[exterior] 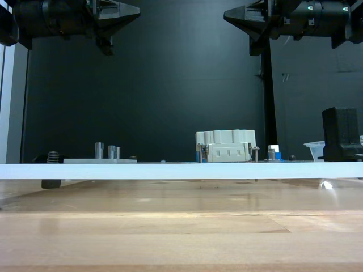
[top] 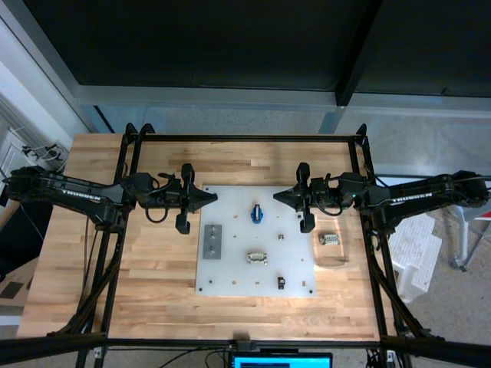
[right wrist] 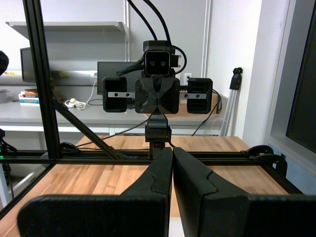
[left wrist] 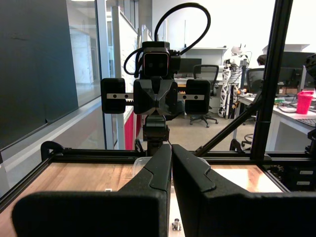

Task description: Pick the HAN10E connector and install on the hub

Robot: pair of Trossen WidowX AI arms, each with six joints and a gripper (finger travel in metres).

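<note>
Holding left end effector (top: 213, 200) and right end effector (top: 277, 197) high over the board (top: 230, 285), fingers pressed together. Likely beginning the pick: next opening and lowering the right one onto the connector (top: 330, 239), lying on the surface (top: 153, 268) beside the board, apart from the hub (top: 257, 258).

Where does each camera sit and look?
High view: above the near edge of the table, looking down at the white board, hub and HAN10E connector; both arms show, left end effector and right end effector shut, pointing inward.
Low view: table-top height, looking level at the hub; both end effectors hang overhead.
Left wrist view: on the left arm, looking along its fingers toward the right arm.
Right wrist view: the mirror, facing the left arm.
Shared: high and low both show the hub.
</note>
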